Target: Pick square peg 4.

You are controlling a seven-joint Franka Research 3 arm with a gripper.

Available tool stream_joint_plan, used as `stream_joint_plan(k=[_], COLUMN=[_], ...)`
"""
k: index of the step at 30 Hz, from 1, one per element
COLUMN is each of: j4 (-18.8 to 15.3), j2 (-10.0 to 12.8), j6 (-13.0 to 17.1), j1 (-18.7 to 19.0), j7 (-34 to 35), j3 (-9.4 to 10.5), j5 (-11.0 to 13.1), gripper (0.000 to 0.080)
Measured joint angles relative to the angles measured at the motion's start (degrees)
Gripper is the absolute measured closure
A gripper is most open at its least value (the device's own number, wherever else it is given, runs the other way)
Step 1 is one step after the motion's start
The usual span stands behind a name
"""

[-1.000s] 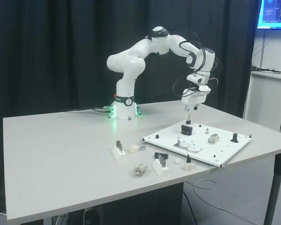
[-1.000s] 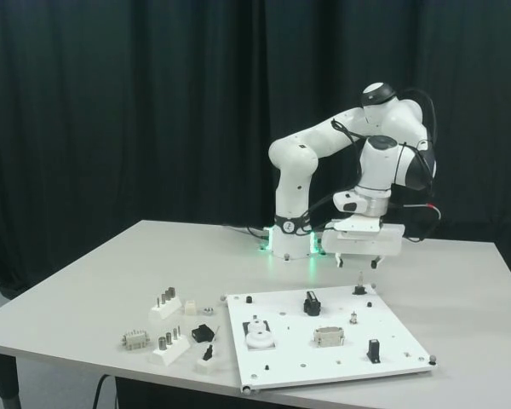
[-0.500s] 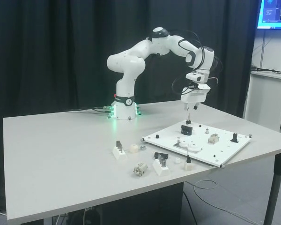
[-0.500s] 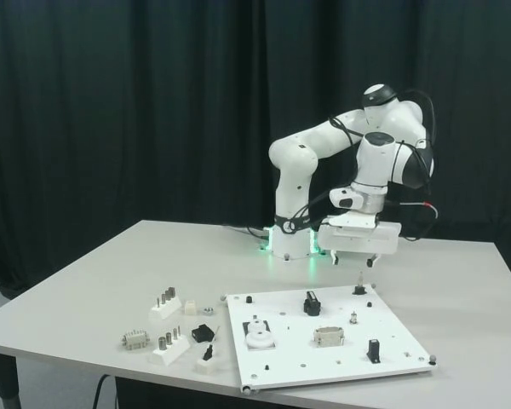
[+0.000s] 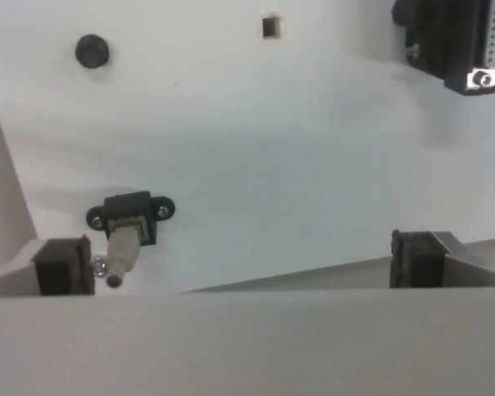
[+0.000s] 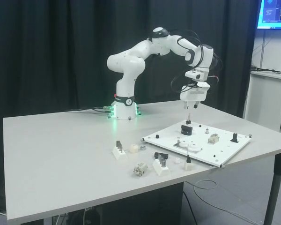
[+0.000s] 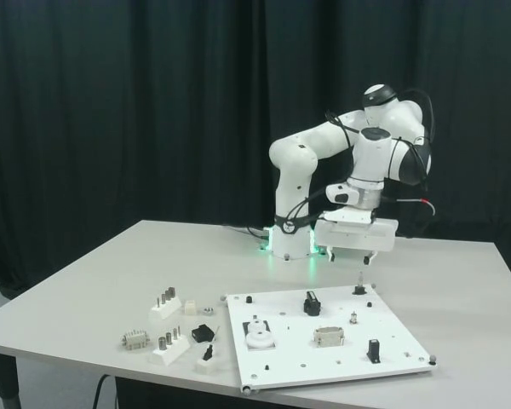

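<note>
White gripper (image 7: 355, 258) wide apart, holding nothing. You line up over thin grey square peg (image 5: 115, 262) in black holder (image 5: 130, 213), drop straight, squeeze gently.

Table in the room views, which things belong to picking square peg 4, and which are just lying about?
Job: open gripper; peg standing in its black holder; white board.
Lying about: pin block, grey connector, black connector.
</note>
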Motion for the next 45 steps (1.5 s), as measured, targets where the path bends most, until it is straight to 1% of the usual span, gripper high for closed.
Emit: stream_joint_plan(k=[11,15,25,30,37,45], j4=[-0.13,-0.27,-1.66,-2.69,-3.88,-4.18], j2=[0.08,0.25,0.62,0.63,0.63,0.62], j6=[0.06,0.70,5.53,8.30,11.92,15.11], j1=[-0.45,-0.74,-2.81,-4.66,-8.40,-14.28], j7=[-0.25,-0.25,-0.53,-2.59,-6.86,-12.56], j3=[-0.53,-0.77,-1.34,-1.60,-1.71,-1.70], j5=[-0.26,-0.72,-1.93,-2.18,-2.18,-1.95], gripper=[0.0003,0.0003,0.0003,0.0003,0.0003,0.0003])
